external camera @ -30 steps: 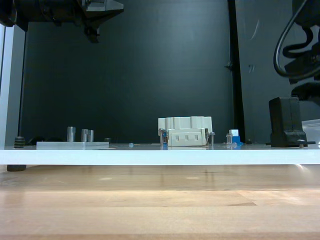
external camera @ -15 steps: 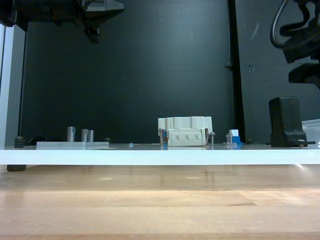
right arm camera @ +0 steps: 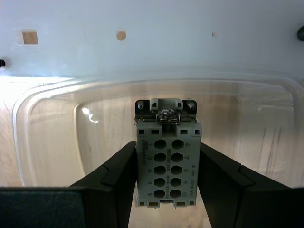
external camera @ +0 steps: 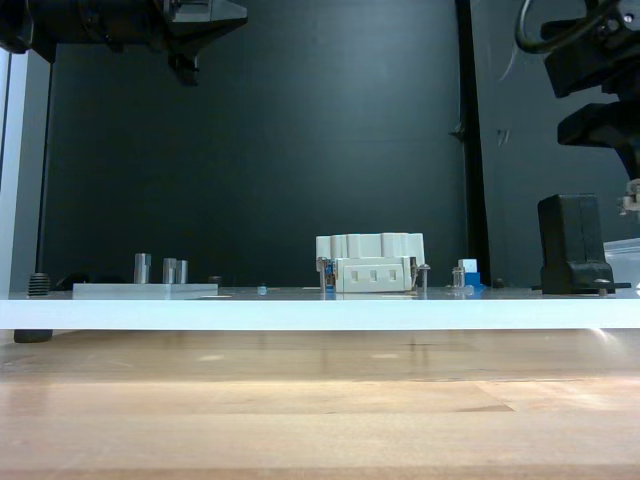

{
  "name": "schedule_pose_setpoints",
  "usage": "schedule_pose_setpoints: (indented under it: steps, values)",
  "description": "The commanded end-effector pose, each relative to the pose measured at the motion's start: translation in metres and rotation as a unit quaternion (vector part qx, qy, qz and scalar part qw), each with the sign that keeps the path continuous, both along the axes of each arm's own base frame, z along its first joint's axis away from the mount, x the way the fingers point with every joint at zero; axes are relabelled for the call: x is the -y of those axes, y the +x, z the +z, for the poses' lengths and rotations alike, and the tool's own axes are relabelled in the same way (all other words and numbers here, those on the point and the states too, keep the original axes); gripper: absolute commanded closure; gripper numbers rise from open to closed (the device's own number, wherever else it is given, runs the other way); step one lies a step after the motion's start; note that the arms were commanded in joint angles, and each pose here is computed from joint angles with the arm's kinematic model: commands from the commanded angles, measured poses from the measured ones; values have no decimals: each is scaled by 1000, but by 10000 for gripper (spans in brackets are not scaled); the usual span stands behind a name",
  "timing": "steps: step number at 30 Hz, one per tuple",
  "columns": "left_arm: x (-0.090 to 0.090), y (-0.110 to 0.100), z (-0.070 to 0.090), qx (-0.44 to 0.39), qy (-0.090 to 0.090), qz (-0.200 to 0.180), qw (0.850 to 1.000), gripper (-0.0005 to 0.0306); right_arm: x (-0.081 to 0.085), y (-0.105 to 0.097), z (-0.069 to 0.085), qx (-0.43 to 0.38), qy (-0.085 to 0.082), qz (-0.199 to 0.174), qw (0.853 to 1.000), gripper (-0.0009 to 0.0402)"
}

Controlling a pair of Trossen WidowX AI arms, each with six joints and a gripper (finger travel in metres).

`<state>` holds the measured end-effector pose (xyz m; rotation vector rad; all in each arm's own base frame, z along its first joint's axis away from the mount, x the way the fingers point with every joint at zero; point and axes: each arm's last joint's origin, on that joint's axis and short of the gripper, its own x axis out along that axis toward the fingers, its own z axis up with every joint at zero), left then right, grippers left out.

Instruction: Pick the HAN10E connector and install in the HAN10E hub

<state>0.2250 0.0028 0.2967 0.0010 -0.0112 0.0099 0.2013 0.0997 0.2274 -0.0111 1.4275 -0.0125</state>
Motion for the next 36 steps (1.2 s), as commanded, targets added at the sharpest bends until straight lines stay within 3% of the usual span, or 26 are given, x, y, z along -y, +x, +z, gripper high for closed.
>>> schedule_pose_setpoints:
  steps: [1,18,36]
  values:
    - [0,0,0,0,0,0,1000,300,0,5,1,0,-1,1,1000,365]
    - [0,0,0,0,0,0,1000,300,-3,42,8,-2,-8,22,1000,366]
    - [0,0,0,0,0,0,1000,300,-11,88,15,-5,-10,10,1000,365]
